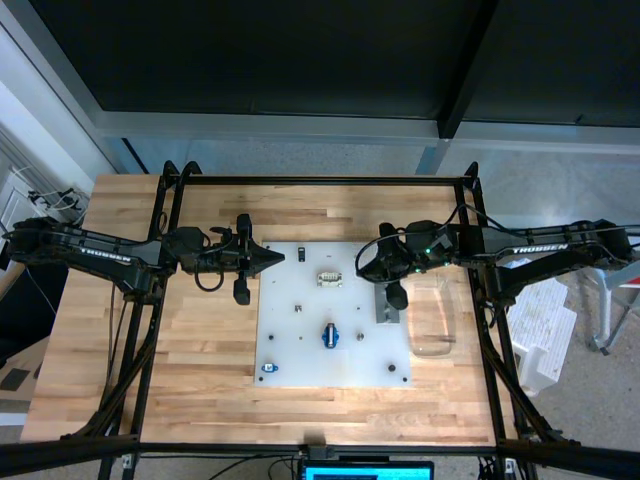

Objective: Remove the 16mm cylinder and place in the container

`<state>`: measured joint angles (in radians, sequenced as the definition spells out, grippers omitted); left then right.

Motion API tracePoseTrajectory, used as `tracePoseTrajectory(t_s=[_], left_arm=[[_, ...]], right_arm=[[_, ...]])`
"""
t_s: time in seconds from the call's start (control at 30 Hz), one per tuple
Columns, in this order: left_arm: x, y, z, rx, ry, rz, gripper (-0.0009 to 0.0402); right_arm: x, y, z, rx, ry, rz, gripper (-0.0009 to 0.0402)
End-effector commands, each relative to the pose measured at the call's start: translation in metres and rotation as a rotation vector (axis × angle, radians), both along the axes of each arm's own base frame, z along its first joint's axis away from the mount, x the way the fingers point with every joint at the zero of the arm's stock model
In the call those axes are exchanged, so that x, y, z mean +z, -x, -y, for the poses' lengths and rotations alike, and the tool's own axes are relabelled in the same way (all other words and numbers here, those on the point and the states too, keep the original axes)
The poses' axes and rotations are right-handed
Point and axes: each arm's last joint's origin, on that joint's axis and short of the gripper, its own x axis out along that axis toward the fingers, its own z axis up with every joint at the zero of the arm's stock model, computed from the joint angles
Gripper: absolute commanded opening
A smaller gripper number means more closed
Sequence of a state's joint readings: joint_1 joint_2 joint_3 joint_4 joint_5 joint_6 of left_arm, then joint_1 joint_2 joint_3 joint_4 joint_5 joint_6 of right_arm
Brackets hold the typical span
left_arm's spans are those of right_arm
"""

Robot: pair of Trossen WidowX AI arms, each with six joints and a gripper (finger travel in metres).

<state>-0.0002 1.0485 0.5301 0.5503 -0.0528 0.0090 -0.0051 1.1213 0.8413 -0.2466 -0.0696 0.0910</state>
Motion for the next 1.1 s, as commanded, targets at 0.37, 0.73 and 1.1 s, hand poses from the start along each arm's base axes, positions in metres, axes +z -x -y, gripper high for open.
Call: tracePoseTrajectory(t_s=[0.37,0.73,1.1], left_arm=[[0.0,0.0,0.0,0.0,0.0,0.0,0.0],[0.0,0.0,0.0,0.0,0.0,0.0,0.0],[0.0,0.0,0.0,0.0,0.0,0.0,0.0]], right_arm=[[-0.011,0.008,-0.022,-0.014,-0.011,-0.14,0.0],[-0.016,0.012,-0.039,-0.033,-0.003,-0.191,0.0],[-0.016,-0.017,-0.05,0.001,0.023,-0.313,0.0]])
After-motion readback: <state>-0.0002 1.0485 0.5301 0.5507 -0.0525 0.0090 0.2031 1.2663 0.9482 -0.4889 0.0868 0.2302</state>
